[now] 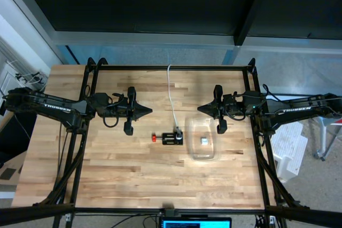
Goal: Remove the power plug from the receptacle and place in the container
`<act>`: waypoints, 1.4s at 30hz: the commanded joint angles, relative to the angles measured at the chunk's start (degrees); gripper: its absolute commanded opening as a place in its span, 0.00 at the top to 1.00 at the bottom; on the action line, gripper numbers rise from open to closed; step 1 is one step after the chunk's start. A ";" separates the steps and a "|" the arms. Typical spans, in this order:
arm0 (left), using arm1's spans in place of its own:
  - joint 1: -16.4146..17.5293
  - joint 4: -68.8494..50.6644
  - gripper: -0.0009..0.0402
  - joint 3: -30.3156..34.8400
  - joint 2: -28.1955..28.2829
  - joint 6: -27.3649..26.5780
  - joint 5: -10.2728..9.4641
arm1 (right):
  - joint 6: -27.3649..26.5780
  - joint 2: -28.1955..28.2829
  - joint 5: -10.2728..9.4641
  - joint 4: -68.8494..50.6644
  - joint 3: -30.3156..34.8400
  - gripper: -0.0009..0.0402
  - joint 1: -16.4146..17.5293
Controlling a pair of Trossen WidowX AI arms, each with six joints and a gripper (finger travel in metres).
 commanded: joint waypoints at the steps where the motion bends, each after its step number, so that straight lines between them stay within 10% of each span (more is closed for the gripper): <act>1: 0.02 0.00 0.98 0.00 0.02 0.00 0.02 | 0.02 0.02 -0.02 -1.64 0.00 0.98 0.04; 17: 0.00 0.00 0.98 0.00 0.02 0.00 0.02 | 2.71 1.38 0.02 -22.40 8.61 0.98 0.24; 32: 0.00 0.00 0.98 0.00 0.02 0.00 0.02 | 3.30 20.02 0.20 -61.79 33.07 0.98 4.90; 42: 0.02 0.00 0.98 0.00 0.02 0.00 0.02 | 6.29 31.91 5.84 -73.50 43.76 0.91 8.09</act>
